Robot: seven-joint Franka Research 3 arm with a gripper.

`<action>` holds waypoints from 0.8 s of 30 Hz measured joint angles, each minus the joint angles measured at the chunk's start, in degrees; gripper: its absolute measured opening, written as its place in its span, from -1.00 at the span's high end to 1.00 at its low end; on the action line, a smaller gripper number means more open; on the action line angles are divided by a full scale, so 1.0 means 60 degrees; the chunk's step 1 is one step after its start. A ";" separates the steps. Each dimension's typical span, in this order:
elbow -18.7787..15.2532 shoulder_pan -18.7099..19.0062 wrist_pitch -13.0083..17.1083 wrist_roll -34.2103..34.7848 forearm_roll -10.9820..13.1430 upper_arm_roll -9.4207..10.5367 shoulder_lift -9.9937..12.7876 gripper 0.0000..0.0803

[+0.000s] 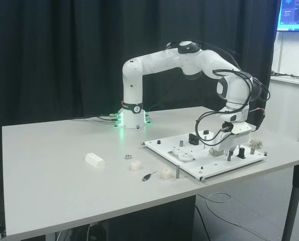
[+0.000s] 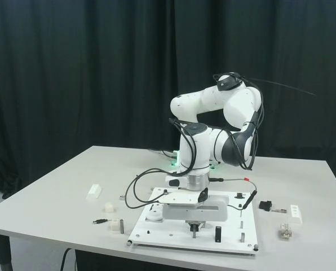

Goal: Remove square peg 3.

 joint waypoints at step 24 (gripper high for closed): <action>0.0012 0.0099 -0.0693 0.0238 0.0002 -0.0527 -0.0036 0.81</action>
